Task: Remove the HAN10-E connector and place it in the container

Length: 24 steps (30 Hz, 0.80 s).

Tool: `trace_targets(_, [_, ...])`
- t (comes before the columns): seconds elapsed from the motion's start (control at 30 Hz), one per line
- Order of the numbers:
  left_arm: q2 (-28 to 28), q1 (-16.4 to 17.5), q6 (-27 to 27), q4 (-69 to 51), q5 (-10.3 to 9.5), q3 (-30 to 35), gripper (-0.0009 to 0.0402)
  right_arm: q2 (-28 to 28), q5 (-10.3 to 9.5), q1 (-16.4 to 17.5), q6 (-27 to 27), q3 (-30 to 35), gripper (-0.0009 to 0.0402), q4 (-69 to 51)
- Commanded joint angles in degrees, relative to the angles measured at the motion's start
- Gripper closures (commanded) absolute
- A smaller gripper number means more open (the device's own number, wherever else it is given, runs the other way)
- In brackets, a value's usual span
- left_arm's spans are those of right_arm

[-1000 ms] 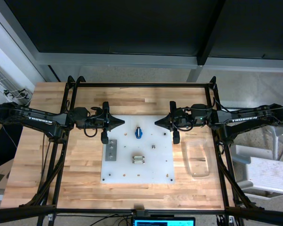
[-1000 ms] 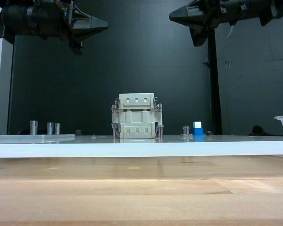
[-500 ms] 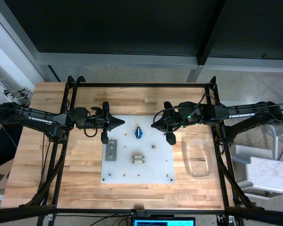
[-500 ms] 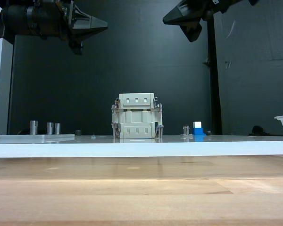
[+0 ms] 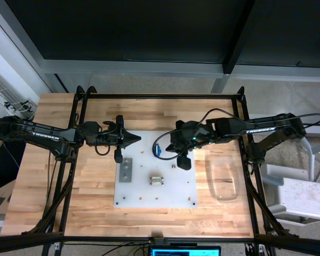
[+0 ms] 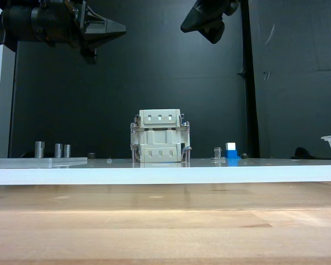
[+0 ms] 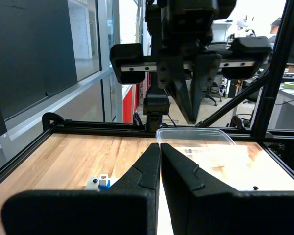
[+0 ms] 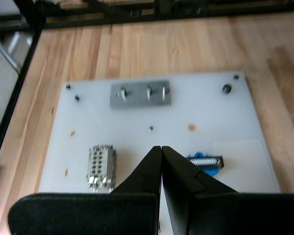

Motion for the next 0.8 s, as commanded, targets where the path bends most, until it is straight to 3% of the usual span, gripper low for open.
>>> trace_targets(0.03, [0.00, 0.00, 0.00, 0.00, 0.02, 0.02, 0.0393, 3.85, 0.02, 0.72, -0.04, 5.31, 0.0393, -5.35])
trace_targets(0.4, [0.00, 0.02, 0.00, 0.00, 0.02, 0.02, 0.0393, 15.58, 0.00, 3.67, 1.70, 20.02, 0.0393, -19.58])
trace_targets(0.8, [0.00, 0.02, 0.00, 0.00, 0.02, 0.02, 0.0393, 24.79, 0.22, 6.45, 6.49, 31.32, 0.0393, -29.64])
